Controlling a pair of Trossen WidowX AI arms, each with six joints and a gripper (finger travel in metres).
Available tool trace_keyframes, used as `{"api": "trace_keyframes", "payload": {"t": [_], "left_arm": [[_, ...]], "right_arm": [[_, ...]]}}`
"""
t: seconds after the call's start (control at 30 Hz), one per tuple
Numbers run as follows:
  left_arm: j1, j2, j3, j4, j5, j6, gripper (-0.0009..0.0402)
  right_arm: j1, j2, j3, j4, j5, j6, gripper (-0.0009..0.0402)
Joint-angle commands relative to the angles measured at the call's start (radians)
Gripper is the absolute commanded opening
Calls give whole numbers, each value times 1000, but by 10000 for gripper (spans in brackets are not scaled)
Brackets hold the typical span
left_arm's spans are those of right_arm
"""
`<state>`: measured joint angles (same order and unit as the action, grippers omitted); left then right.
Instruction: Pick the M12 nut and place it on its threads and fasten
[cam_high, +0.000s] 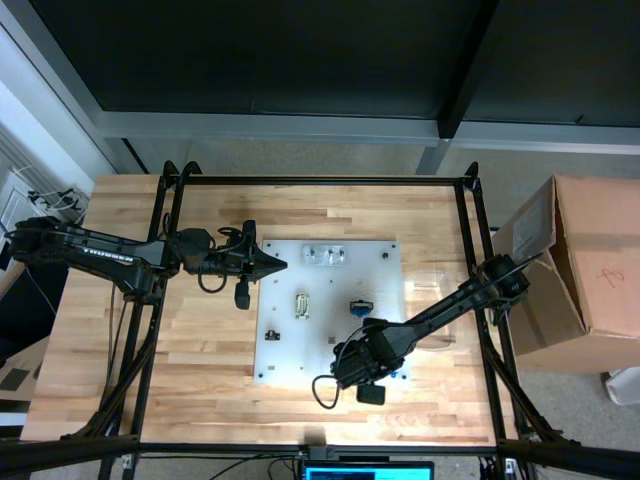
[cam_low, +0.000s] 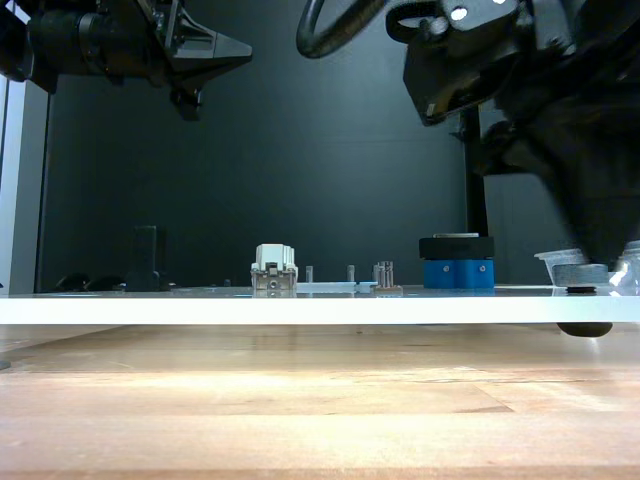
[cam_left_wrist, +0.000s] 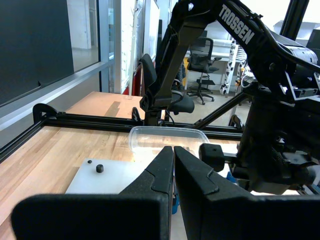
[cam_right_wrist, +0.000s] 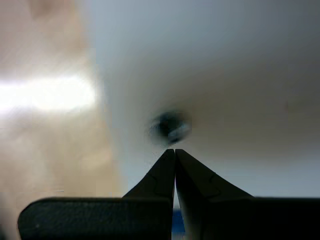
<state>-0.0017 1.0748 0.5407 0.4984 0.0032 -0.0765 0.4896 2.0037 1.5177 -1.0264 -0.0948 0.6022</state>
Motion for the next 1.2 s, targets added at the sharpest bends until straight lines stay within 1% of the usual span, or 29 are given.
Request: {"api": "trace_keyframes", "payload": {"t": [0.03,0.1,0.23,0.27,0.33,0.6,0.63,0.67,0.73,0.77,0.8,0.83,0.93,0.97,1.1,1.2], "left_arm": [[0,0,0,0,0,0,0],[0,0,0,0,0,0,0],[0,0,0,0,0,0,0],[0,0,0,0,0,0,0],[0,0,0,0,0,0,0],[0,0,0,0,0,0,0],[0,0,0,0,0,0,0],[0,0,0,0,0,0,0],[0,0,0,0,0,0,0],[0,0,0,0,0,0,0],[0,0,0,0,0,0,0],[0,0,0,0,0,0,0],[0,0,0,0,0,0,0],[0,0,0,1,0,0,0],[0,0,0,0,0,0,0],[0,0,0,0,0,0,0]], "right_arm": [[1,-1,0,-17,-88,-35,0],[1,-3,2,-42,-34,-30,0],[1,-6,9,-65,102,1,0],[1,-6,9,-64,128,10,0],[1,-6,9,-61,157,20,0],[1,-3,-17,26,150,29,0],[1,0,-18,27,136,31,0],[1,0,-18,27,109,29,0],[1,0,-17,28,19,26,0],[1,-1,-17,27,-15,25,0],[1,-2,-17,24,-37,25,0],[1,-2,-17,21,-42,26,0],[1,-5,-16,3,-16,32,0],[1,-5,-16,2,1,41,0],[1,-7,-15,-13,106,74,0],[2,-12,-15,-11,156,87,0]]}}
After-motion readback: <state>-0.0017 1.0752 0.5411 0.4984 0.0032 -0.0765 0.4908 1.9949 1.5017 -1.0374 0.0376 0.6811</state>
